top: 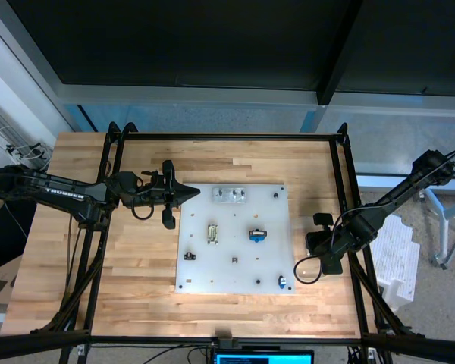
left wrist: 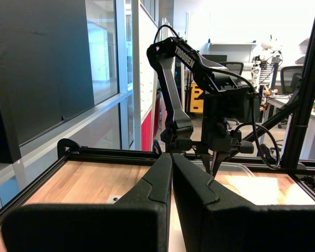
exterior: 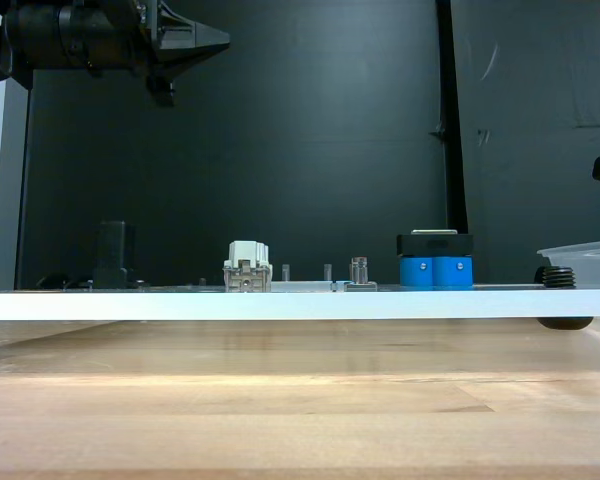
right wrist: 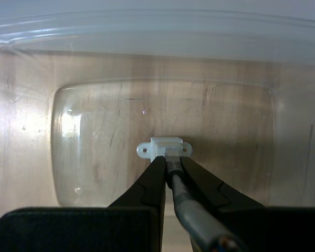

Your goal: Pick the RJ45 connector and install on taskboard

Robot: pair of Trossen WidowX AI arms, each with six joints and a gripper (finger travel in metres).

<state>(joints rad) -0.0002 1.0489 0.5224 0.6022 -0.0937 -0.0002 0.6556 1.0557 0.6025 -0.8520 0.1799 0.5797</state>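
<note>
The RJ45 connector (right wrist: 164,148) is a small pale plug with two side ears and a grey cable behind it. My right gripper (right wrist: 168,161) is shut on it just behind the plug, low inside a clear tray (right wrist: 31,131). In the high view the right gripper (top: 319,256) is just off the right edge of the white taskboard (top: 212,265). My left gripper (top: 191,195) hovers high over the board's far left corner. Its fingers (left wrist: 157,178) are shut with nothing between them. The low view shows the left gripper (exterior: 216,40) well above the taskboard (exterior: 280,305).
The board carries a silver block (top: 230,196), a grey-white socket (top: 211,233), blue fittings (top: 257,235) and small black parts (top: 189,257). A black frame (top: 341,182) surrounds the wooden table. In the low view the clear tray (exterior: 580,260) sits at the right.
</note>
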